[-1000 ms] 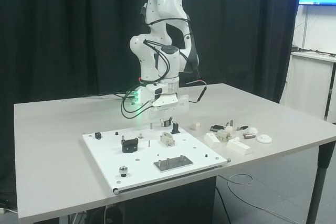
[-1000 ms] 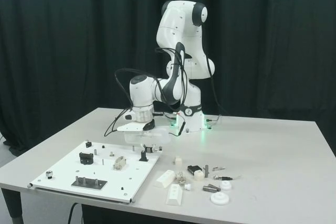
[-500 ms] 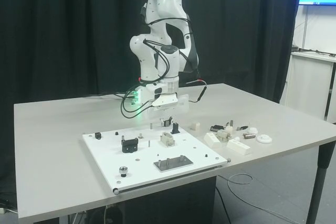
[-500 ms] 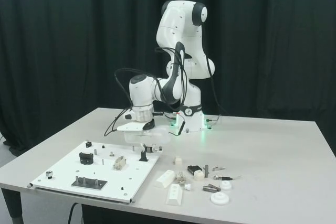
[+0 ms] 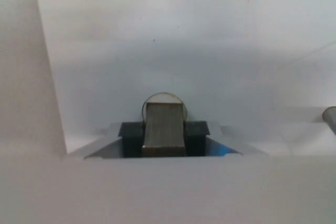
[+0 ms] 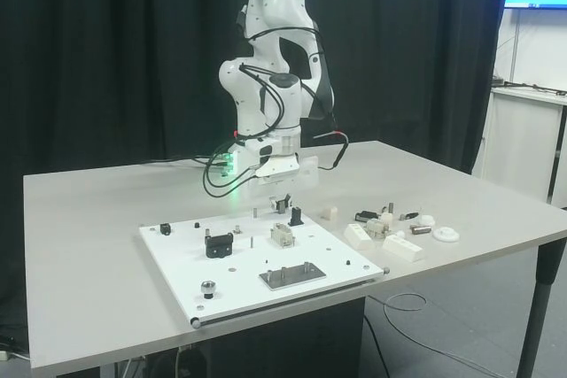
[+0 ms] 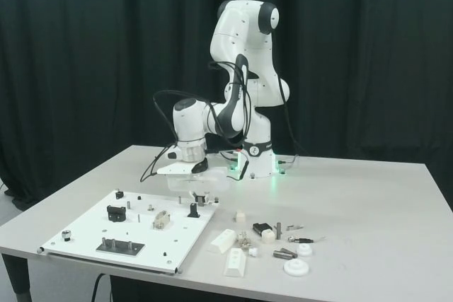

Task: Remove square peg 4.

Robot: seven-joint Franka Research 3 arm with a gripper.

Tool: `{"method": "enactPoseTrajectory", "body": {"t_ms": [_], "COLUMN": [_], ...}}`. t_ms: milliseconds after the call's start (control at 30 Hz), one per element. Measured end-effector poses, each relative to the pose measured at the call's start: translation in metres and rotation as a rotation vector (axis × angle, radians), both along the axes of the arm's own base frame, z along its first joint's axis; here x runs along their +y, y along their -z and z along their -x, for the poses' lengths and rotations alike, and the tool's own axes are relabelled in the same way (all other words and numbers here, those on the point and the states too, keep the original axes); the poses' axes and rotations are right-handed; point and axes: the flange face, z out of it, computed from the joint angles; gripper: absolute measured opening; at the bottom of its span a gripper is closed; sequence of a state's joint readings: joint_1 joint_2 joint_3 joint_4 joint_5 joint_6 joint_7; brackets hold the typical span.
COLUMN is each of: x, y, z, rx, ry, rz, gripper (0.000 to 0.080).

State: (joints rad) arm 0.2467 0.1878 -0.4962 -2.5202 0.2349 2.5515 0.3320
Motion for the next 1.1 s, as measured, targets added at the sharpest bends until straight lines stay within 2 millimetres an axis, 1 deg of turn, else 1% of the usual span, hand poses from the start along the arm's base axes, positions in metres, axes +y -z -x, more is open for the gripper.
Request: {"method": "enactPoseTrajectory", "body": {"t_ms": [833,1100], "x": [0.002,0.005], "y": [-0.007,-0.014], "z": [-0.001,-0.002], "rx": [0.005,0.011], "ry": [-0.011,-0.01], "rz": [0.015,0.028], "gripper": [0.0154,0.0154]}}
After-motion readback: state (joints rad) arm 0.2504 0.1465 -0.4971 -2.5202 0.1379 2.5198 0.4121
